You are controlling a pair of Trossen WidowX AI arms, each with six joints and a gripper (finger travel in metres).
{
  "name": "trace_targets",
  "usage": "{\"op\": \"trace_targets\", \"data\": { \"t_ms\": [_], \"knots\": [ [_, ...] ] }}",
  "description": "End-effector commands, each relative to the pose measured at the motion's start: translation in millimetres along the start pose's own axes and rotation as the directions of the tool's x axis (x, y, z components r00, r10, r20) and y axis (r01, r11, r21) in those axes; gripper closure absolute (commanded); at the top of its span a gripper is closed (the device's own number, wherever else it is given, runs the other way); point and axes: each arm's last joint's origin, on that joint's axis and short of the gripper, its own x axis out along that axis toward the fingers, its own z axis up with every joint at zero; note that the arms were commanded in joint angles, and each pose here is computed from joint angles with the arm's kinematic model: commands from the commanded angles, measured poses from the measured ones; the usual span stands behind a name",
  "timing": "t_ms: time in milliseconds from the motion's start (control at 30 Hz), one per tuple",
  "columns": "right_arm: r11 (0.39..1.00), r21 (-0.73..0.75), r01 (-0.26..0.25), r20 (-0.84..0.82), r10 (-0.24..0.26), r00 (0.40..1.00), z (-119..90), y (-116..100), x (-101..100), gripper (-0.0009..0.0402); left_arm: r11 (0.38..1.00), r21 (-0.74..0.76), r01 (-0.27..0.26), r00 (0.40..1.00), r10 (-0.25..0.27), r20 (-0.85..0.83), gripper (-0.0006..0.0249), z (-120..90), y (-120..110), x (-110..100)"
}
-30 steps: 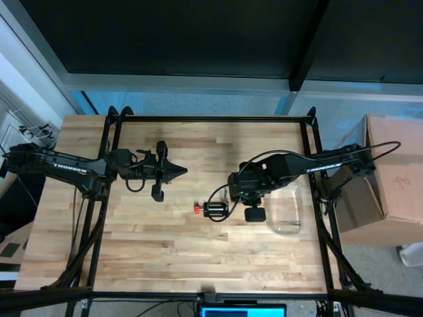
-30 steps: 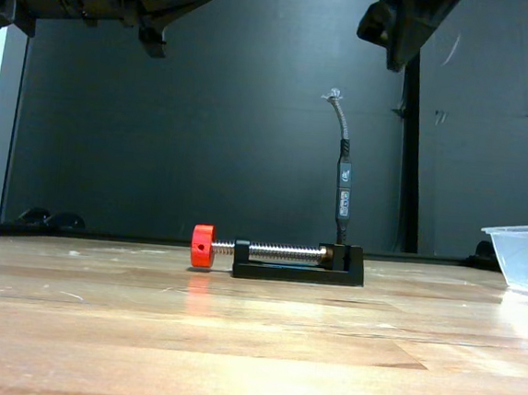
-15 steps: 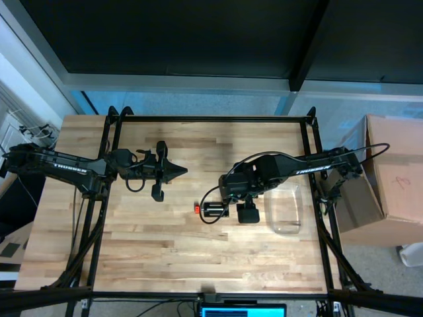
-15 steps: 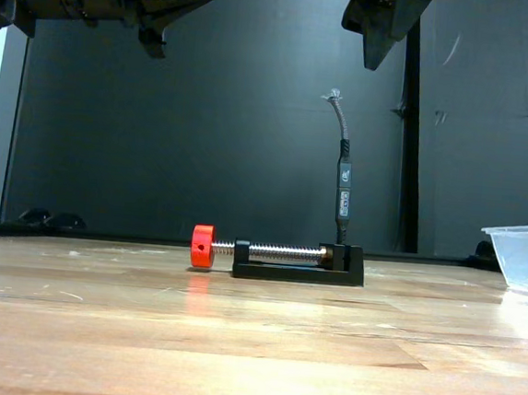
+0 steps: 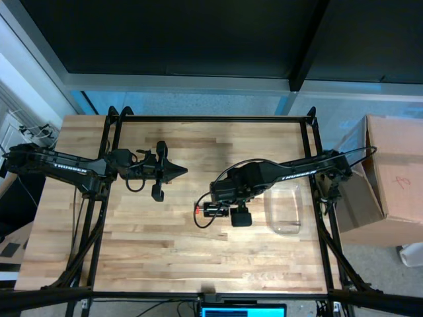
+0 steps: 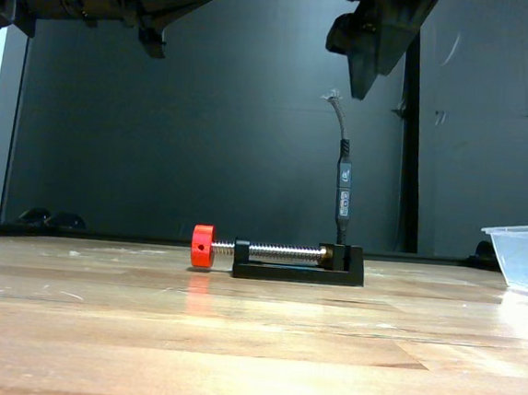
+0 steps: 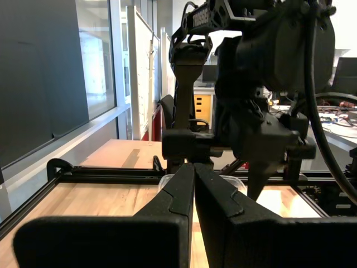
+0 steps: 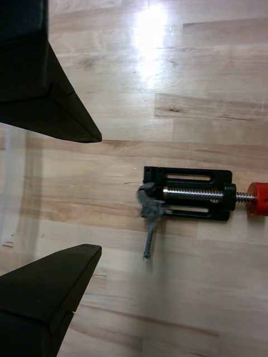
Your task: Remove the USB-C connector from the USB-C receptacle and place in the container
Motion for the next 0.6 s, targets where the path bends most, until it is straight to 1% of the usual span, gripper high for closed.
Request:
{"op": "trace_targets", "data": {
  "t_ms": [33, 200, 600],
  "knots": [
    [1.000, -0.015, 0.001, -0.014, -0.001, 1.000, 3.3, 1.2, 8.1, 0.0139, 1.000, 0.000, 0.000, 1.000, 0.000, 0.000, 0.0243, 0.0, 0.1, 0.1],
    [1.000, -0.018, 0.004, -0.035, -0.004, 0.999, 6.4, 2.7, 20.6, 0.0139, 1.000, 0.000, 0.000, 1.000, 0.000, 0.000, 0.0243, -0.1, 0.0, 0.1],
    [1.000, -0.019, 0.002, -0.025, -0.002, 1.000, 4.4, 4.6, 48.7, 0.0142, 1.000, 0.000, 0.000, 1.000, 0.000, 0.000, 0.0243, 0.0, 0.1, 0.1]
  ]
}}
